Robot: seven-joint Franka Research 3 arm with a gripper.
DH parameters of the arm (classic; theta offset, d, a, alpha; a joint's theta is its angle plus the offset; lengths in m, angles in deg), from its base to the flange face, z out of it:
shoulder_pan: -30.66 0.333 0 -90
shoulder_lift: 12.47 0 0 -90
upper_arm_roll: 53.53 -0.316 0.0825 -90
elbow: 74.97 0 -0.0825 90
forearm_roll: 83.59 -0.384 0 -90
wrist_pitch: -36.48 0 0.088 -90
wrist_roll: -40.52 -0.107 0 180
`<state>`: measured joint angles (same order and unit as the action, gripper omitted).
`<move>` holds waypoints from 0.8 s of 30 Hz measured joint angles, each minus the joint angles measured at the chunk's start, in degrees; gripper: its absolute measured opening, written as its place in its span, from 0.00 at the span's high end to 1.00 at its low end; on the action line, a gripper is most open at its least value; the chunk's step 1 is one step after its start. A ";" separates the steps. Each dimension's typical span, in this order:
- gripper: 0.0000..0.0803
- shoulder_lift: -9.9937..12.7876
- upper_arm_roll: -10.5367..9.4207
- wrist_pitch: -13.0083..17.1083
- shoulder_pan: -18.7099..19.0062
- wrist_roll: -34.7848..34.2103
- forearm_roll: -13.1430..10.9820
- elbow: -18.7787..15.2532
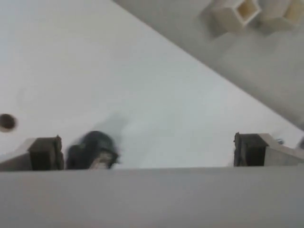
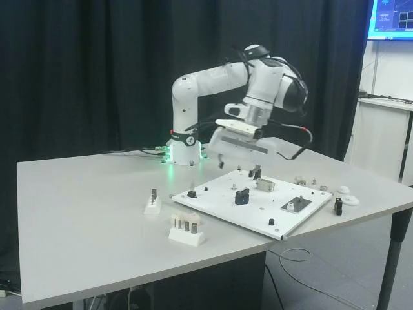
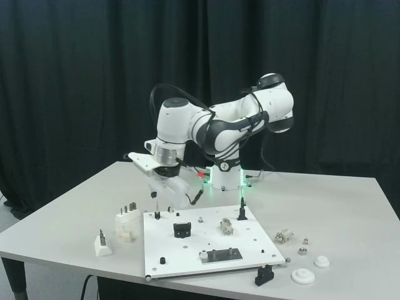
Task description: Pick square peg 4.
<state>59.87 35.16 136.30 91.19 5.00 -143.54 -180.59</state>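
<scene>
Above the far edge of the white assembly board [image 3: 212,240], the gripper [image 3: 164,190] hangs in the air with its fingers [image 1: 45,153] spread wide apart and nothing between them. Square peg 4 cannot be singled out; the pegs stand in a white holder [image 3: 127,220] on the grey table [image 3: 75,219], just beside the board's edge, and in the wrist view a hollow square block [image 1: 237,14] shows beyond the board. A smaller white holder [image 3: 102,245] with one pin sits nearer the table's front. A black part [image 1: 92,151] lies just beside one finger.
</scene>
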 joint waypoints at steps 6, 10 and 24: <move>0.00 0.01 0.71 0.70 -0.04 5.80 -0.01 -3.08; 0.00 0.03 1.01 1.56 -0.06 10.85 -0.03 -5.26; 0.00 0.06 1.07 5.57 -0.09 26.58 -2.24 -13.97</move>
<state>59.93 36.22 141.87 91.10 31.59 -145.78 -194.56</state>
